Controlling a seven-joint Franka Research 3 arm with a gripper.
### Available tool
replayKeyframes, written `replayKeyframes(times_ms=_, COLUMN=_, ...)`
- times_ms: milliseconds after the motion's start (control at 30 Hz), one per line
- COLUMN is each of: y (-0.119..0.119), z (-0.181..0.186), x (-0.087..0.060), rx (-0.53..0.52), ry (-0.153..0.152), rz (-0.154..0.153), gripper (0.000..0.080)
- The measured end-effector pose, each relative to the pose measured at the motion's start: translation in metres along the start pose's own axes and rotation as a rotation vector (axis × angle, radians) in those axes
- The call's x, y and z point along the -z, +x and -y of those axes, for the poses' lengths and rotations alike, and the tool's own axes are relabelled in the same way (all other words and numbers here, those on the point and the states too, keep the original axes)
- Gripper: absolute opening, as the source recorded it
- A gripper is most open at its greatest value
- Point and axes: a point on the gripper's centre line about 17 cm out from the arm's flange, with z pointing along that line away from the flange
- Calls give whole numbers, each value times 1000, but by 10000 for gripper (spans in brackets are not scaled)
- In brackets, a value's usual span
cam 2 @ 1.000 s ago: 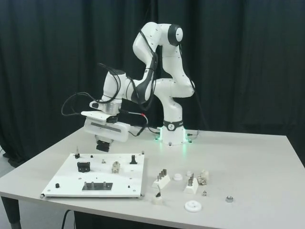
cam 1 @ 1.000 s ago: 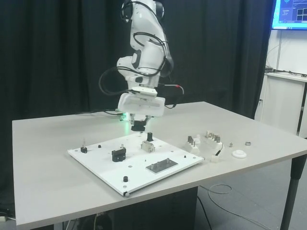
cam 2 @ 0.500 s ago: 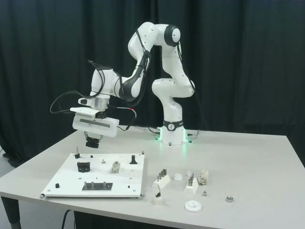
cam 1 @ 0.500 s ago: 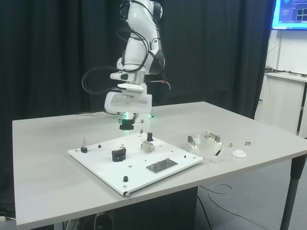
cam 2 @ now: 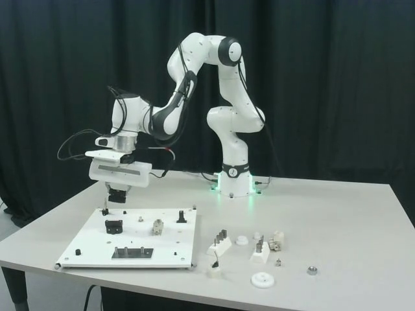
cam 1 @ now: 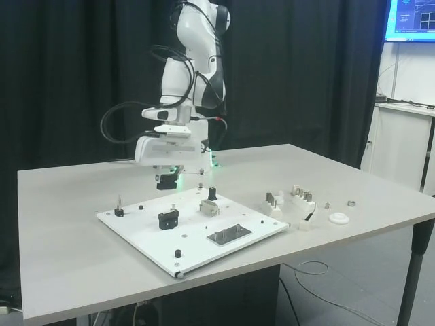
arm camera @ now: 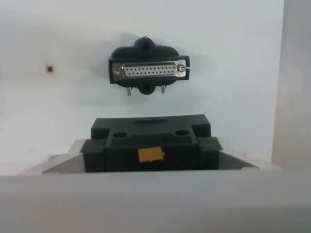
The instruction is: Insert D-SUB.
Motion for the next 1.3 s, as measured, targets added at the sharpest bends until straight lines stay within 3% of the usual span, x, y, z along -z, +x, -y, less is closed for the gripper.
replayKeyframes(times_ms=733, y=4, z=-2, x=-12, rx=0, ry=89, rz=20, gripper=386)
replayKeyframes(times_ms=1300, y=11, z=-5, x=-19, rx=-40, ry=119, rz=22, gripper=386)
